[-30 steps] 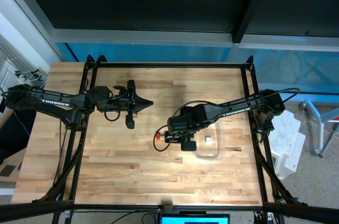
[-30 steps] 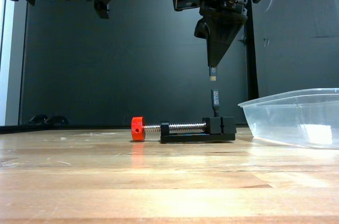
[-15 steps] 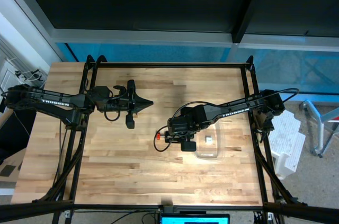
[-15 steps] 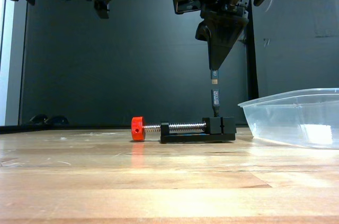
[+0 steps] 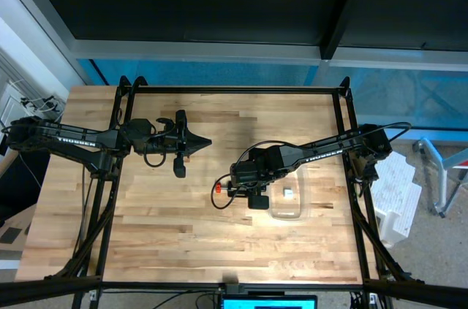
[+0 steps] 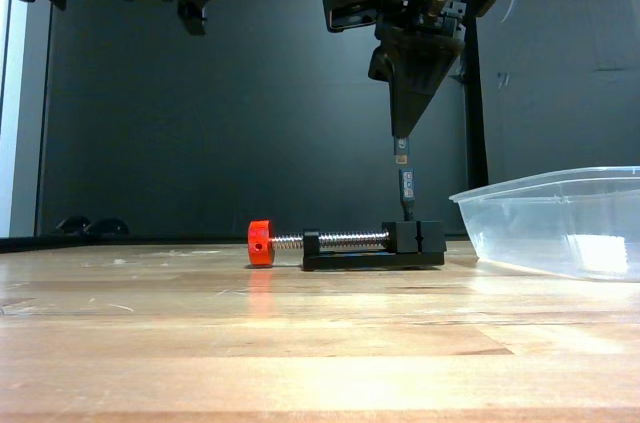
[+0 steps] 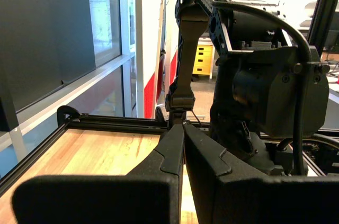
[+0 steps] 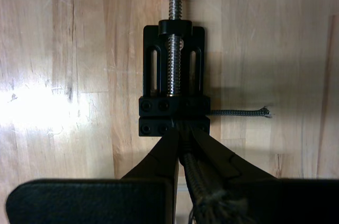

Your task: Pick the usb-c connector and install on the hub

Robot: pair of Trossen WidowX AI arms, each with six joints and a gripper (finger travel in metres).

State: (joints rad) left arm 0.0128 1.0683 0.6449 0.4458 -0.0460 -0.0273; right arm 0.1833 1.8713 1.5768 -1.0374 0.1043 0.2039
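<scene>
Nearest you, past the bare front of the table, the clear tray sits to the right with 1 whitish piece in it; leave that alone. Just beside the tray lies the hub. Its orange-red knob is at the left end, a grey cord trails from its side, and a dark upright stub stands from the clamp block. Directly above that stub hangs the right gripper, pointing straight down. Its fingers are pinched tight on the usb-c connector, which is in the air with only a thin gap beneath it. Farthest back, the left gripper is parked high over the table's left half, its fingers pressed together on nothing.

The step in hand looks like the final lowering for insertion. Go down slowly and keep the fingers vertical. In the low view the connector seems a shade left of the stub's axis, so nudge it right before contact. Check the other axis in the right wrist view, where the fingers straddle the block's centre line. Don't let go until the connector is seated, because a skewed push could tip the stub or slide the hub.

Against 1 s ago, the right gripper has come down and the gap above the stub has shrunk to a sliver. The hub, the tray and the left gripper sit where they were.
</scene>
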